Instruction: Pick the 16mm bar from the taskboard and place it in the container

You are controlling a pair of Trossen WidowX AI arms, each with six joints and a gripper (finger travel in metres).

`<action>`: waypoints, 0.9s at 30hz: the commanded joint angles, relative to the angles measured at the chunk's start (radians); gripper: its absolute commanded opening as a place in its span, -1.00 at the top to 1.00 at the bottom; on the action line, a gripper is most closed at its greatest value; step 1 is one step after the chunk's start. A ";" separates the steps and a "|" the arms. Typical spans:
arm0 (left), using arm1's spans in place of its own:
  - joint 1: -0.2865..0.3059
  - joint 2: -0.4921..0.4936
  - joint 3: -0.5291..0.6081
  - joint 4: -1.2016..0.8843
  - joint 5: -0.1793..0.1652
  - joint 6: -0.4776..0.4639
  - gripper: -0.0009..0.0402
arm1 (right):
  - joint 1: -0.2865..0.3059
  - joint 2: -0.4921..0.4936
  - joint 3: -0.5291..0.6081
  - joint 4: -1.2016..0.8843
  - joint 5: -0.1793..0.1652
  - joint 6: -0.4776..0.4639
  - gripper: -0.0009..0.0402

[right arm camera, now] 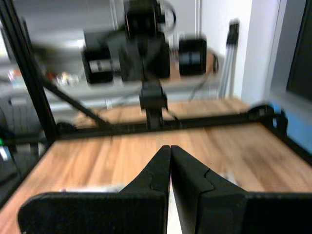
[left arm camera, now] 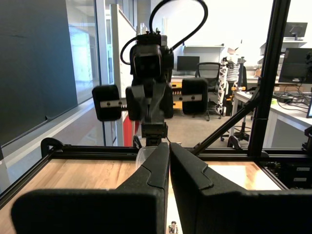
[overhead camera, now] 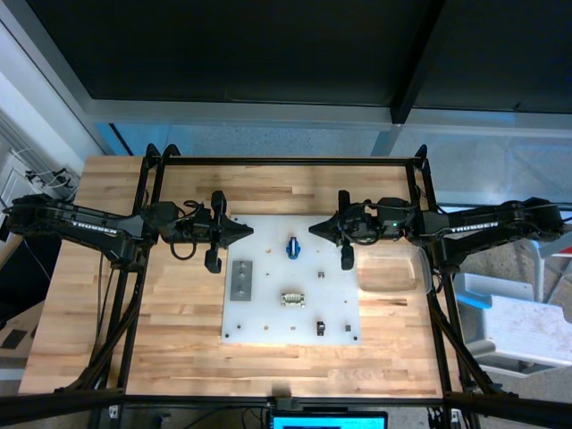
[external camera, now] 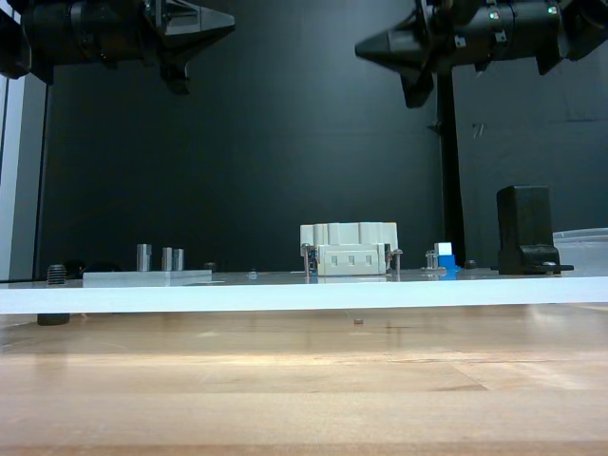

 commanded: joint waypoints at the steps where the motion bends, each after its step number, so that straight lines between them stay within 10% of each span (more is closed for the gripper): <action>1: 0.000 0.000 0.000 0.000 0.000 0.000 0.96 | 0.003 0.000 0.056 -0.152 0.000 -0.002 0.96; 27: 0.000 0.000 0.000 0.000 0.000 0.000 0.96 | 0.037 0.002 0.373 -1.017 0.040 0.003 0.96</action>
